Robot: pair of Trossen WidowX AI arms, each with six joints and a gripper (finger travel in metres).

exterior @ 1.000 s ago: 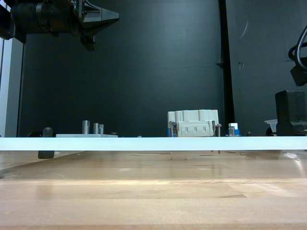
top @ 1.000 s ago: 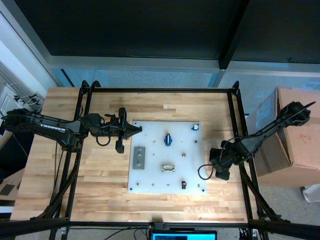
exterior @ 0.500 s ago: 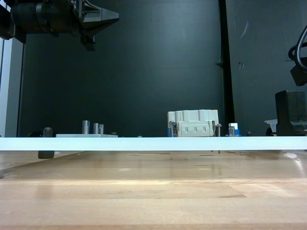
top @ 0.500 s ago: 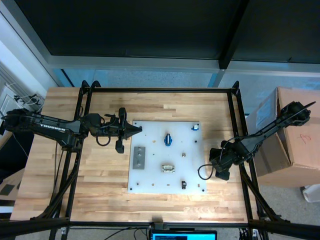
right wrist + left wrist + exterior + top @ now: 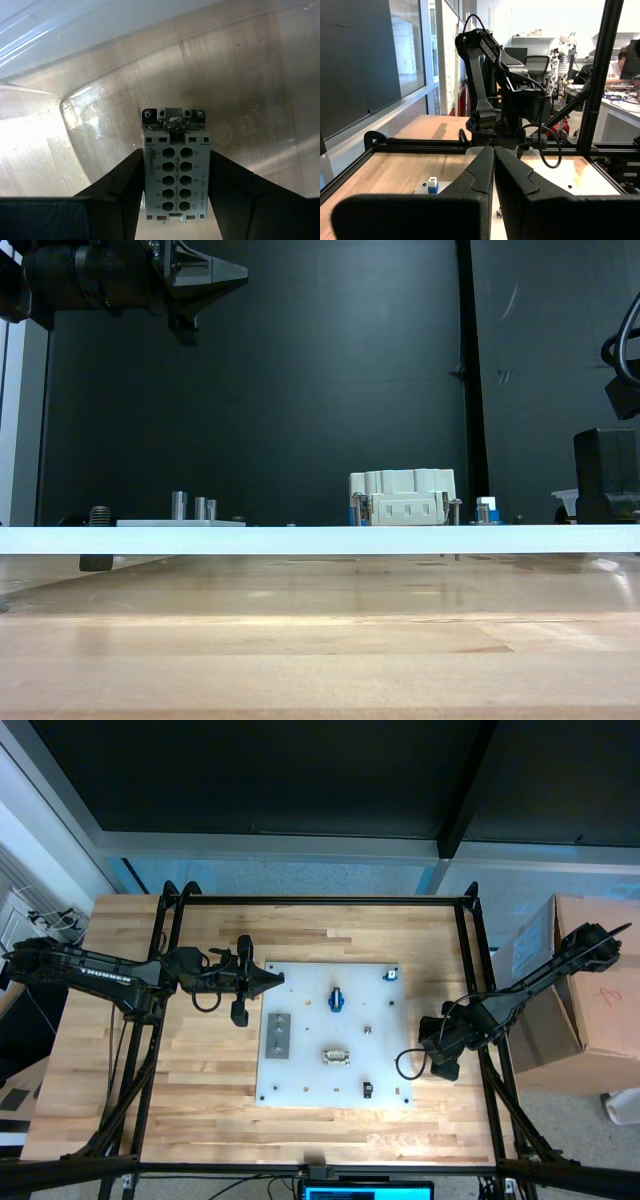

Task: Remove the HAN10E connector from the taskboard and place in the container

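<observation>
My right gripper (image 5: 175, 159), just off the white board's (image 5: 300, 1070) right edge, is clamped on the grey connector (image 5: 173, 186), holding it over the floor of the clear container (image 5: 250, 90). My left gripper (image 5: 494, 156), fingers pressed together, hovers above the board's far left corner, well apart from it.

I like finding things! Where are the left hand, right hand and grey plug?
left hand (image 5: 280, 977): high view, closed fingertips, over board (image 5: 300, 1085), far-left corner.
right hand (image 5: 440, 1058): high view, front end, right of board.
grey plug (image 5: 176, 170): right wrist view, holed face, in right hand.
</observation>
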